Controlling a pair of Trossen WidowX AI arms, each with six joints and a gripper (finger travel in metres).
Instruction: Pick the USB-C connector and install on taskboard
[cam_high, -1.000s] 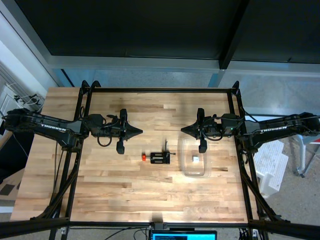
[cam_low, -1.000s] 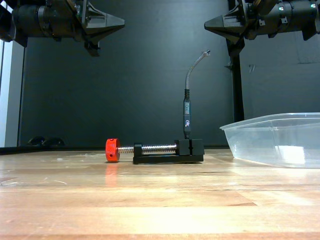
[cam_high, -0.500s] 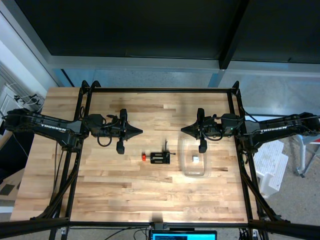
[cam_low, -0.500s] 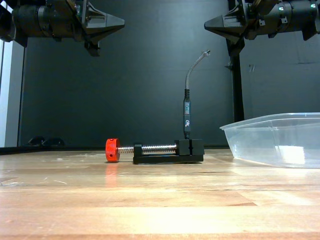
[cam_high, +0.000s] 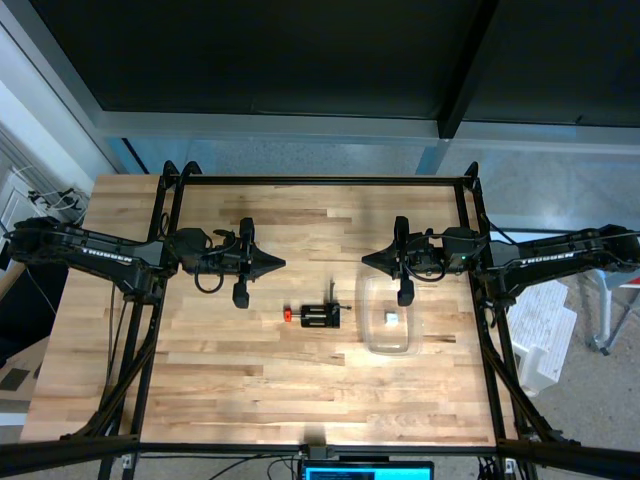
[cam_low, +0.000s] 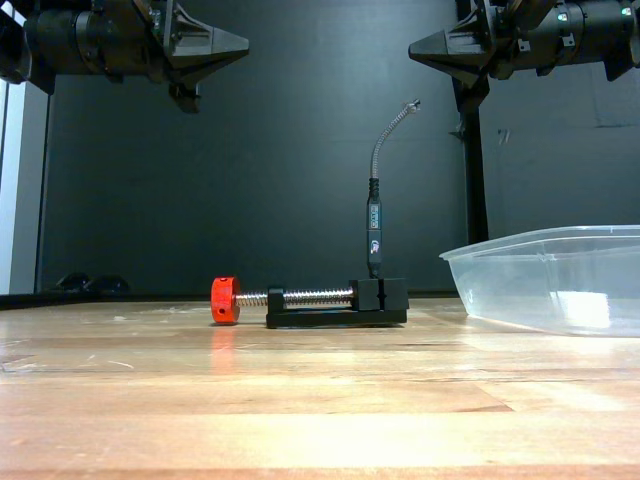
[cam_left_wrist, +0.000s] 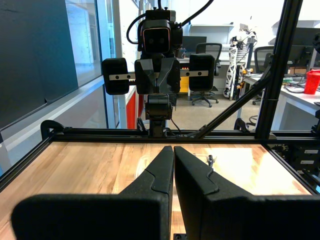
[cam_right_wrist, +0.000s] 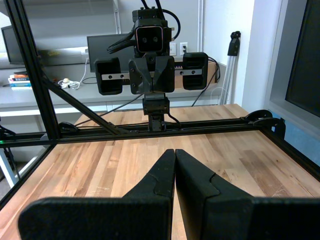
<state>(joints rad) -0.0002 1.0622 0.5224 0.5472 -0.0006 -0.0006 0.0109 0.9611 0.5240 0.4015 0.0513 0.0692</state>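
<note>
The taskboard (cam_high: 320, 316) (cam_low: 335, 300) is a small black block fixture with a red-orange knob (cam_low: 225, 300), lying mid-table. A thin dark USB-C connector (cam_low: 373, 228) (cam_high: 332, 291) with a bent braided lead stands upright in the block's right end. My left gripper (cam_high: 283, 264) (cam_low: 245, 45) (cam_left_wrist: 173, 150) hangs high, up and left of the fixture, shut and empty. Up and right of it, over the tray's far edge, my right gripper (cam_high: 364, 261) (cam_low: 412, 48) (cam_right_wrist: 175, 152) is at the same height, shut on nothing. The two tips point at each other.
A clear plastic tray (cam_high: 390, 346) (cam_low: 540, 290) sits just right of the fixture with a small white cube-like piece (cam_high: 392, 318) inside. A black frame (cam_high: 320, 181) borders the wooden table (cam_high: 250, 390). Bare wood lies in front of the fixture.
</note>
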